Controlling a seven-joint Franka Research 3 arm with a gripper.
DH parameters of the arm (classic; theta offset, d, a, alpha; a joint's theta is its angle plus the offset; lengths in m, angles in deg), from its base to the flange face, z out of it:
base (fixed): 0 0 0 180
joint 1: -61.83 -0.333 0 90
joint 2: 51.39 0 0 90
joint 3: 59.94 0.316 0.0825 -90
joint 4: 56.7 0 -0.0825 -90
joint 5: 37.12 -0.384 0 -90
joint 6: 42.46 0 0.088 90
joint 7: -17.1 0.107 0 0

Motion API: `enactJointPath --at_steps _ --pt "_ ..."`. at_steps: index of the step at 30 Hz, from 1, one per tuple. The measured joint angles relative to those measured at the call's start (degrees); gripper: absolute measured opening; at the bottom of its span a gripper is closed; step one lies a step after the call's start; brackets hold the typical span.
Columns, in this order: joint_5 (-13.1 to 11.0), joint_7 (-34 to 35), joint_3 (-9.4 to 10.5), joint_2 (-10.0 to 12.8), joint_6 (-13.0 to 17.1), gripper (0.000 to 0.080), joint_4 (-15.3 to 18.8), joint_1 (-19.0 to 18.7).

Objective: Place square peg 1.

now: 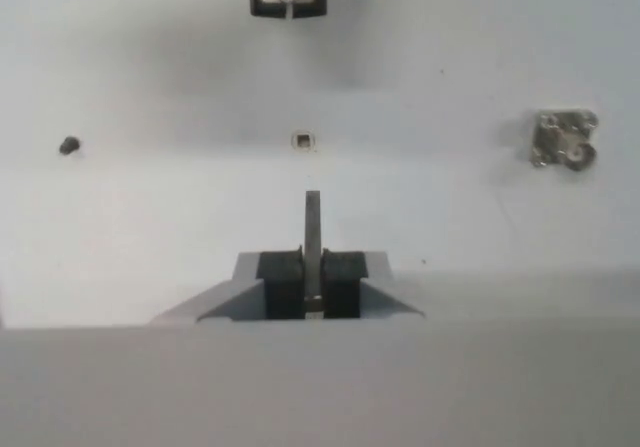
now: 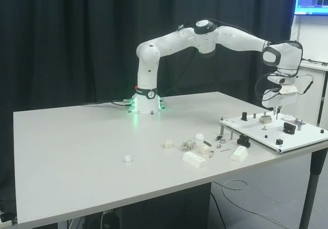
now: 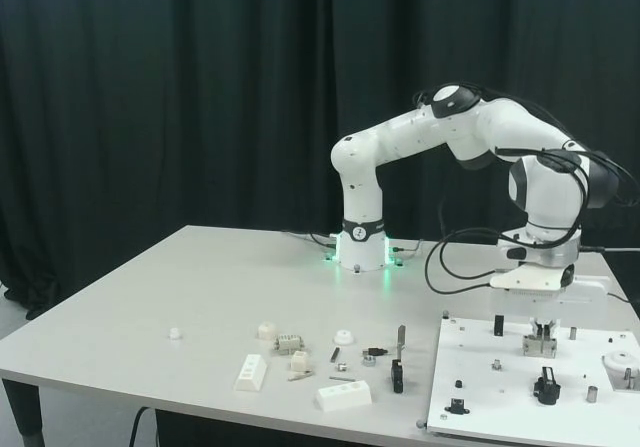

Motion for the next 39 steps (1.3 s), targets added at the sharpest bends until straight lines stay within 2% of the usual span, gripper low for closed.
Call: enactJointPath --at_steps 7,39 --pt "0.0 -0.61 -0.96 -0.01 -1.05 0.0035 -0.14 -0.13" --pt "1.42 -3.33 -0.96 0.98 -0.66 0.0034 0.42 0.6"
